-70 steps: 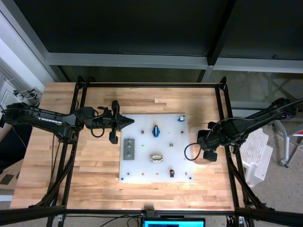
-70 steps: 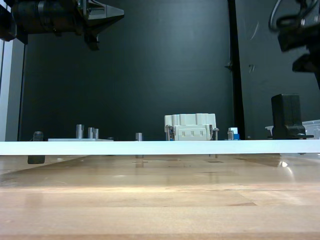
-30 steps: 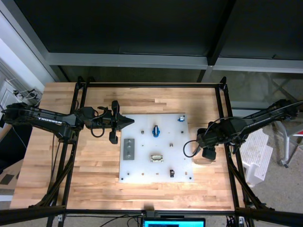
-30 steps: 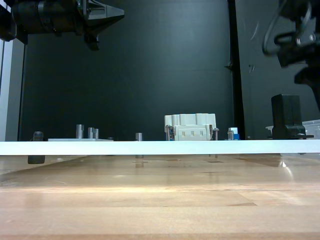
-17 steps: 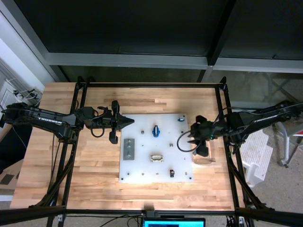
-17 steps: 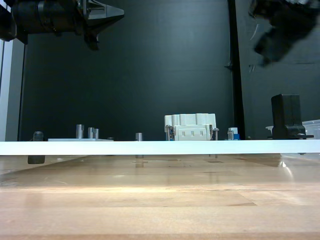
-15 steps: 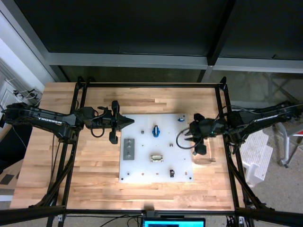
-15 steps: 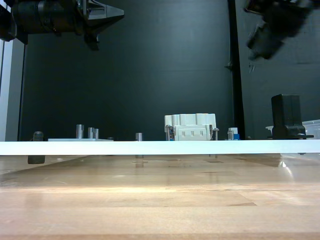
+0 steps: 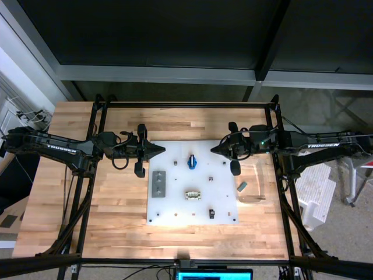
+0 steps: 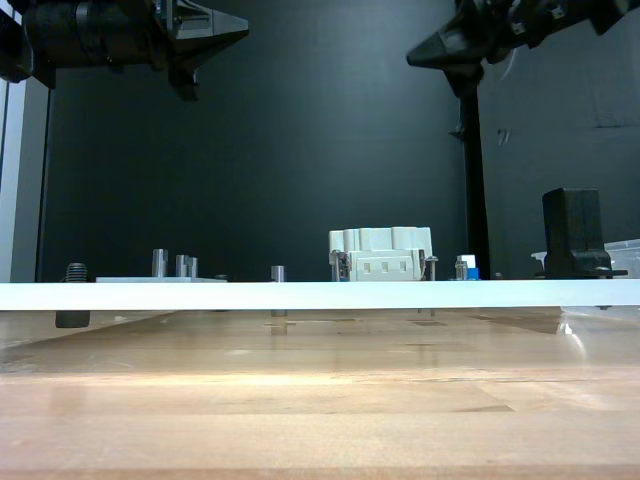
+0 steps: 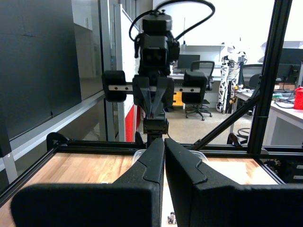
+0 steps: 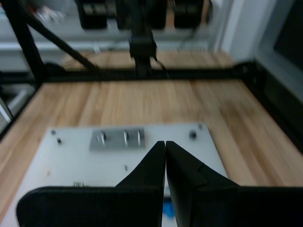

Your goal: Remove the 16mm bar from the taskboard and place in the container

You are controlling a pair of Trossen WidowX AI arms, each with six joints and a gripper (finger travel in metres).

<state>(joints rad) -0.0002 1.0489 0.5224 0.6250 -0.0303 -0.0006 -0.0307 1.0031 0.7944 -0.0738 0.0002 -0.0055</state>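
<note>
The wood table [image 9: 116,204] bears the taskboard [image 9: 175,198]; the 16mm bar [image 9: 242,186] lies in the container [image 9: 260,197] at its right edge. The left gripper [image 9: 161,150] and right gripper [image 9: 213,150] hover above, jaws closed, empty.

"TROSSEN" on left arm [image 9: 58,147] and right arm [image 9: 319,145]

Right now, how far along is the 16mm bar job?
Done: the 16mm bar lies in the container, off the taskboard. In hand: nothing; the right gripper is shut and empty above the board's far right corner, the left gripper shut above its far left corner. Left: seemingly nothing.
</note>
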